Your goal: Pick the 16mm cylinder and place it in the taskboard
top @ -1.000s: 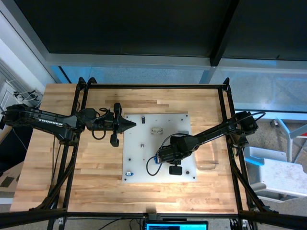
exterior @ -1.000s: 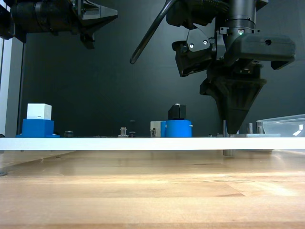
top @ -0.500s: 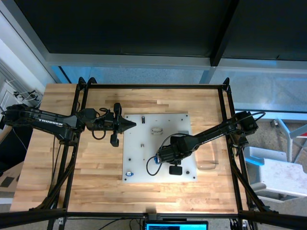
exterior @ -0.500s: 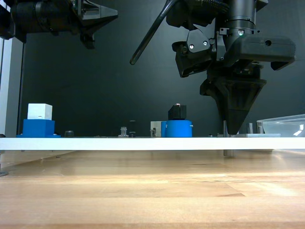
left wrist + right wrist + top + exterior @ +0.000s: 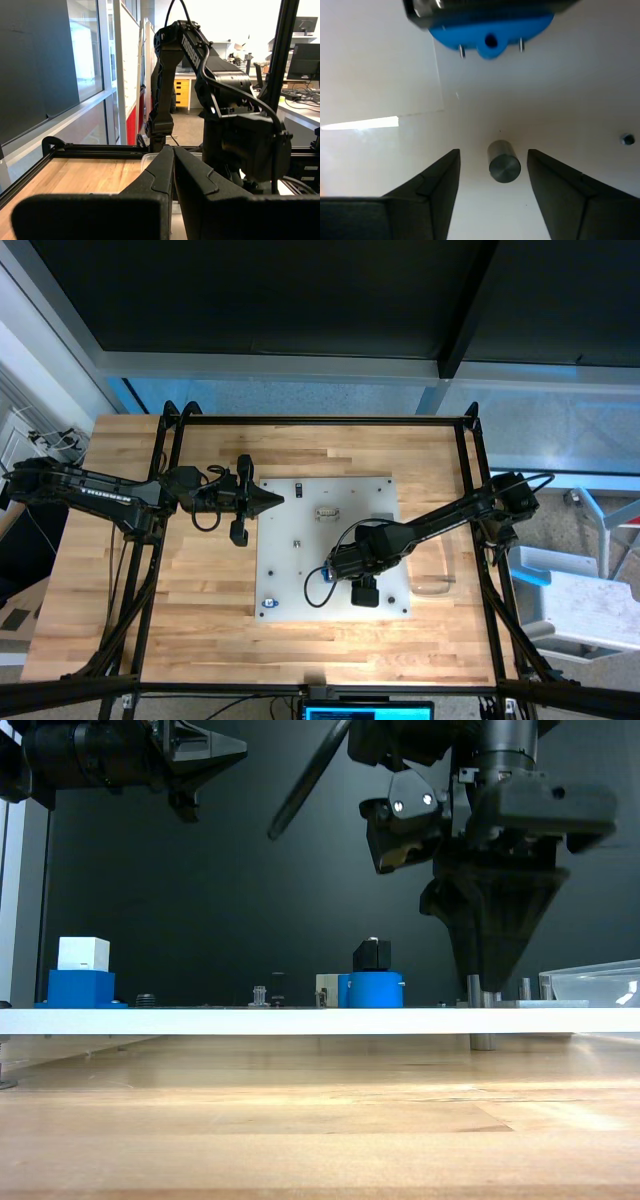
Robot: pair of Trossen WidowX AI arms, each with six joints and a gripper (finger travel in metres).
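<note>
- The right gripper [image 5: 493, 153] is hanging point-down over the taskboard [image 5: 580, 80], toward the board's right near part in the high view; its fingers [image 5: 436, 176] are standing well apart and are gripping nothing
- The 16mm cylinder [image 5: 504, 167], a short grey metal pin with a flat round top, is standing upright on the white board in the gap between those two fingers; bare board is showing on either side of it, so neither finger is touching it; whether it is sitting in a hole cannot be told
- A blue part [image 5: 490, 35] with a dark hole and two small pins is lying on the board just beyond the cylinder, with a metal piece sitting on top of it
- In the low view the right gripper [image 5: 487, 982] is tapering down to just above the board's top face, and the cylinder [image 5: 474, 990] is showing as a short stub beside its tip; a clear tray [image 5: 600, 982] is sitting just to the right
- At the board's left near corner a blue block [image 5: 80, 988] is carrying a white cube [image 5: 83, 953]
- The left gripper [image 5: 173, 149] is hovering high above the table at the taskboard's [image 5: 290, 580] left far edge, pointing inward; its fingers [image 5: 160, 170] are pressing together with nothing between them
</note>
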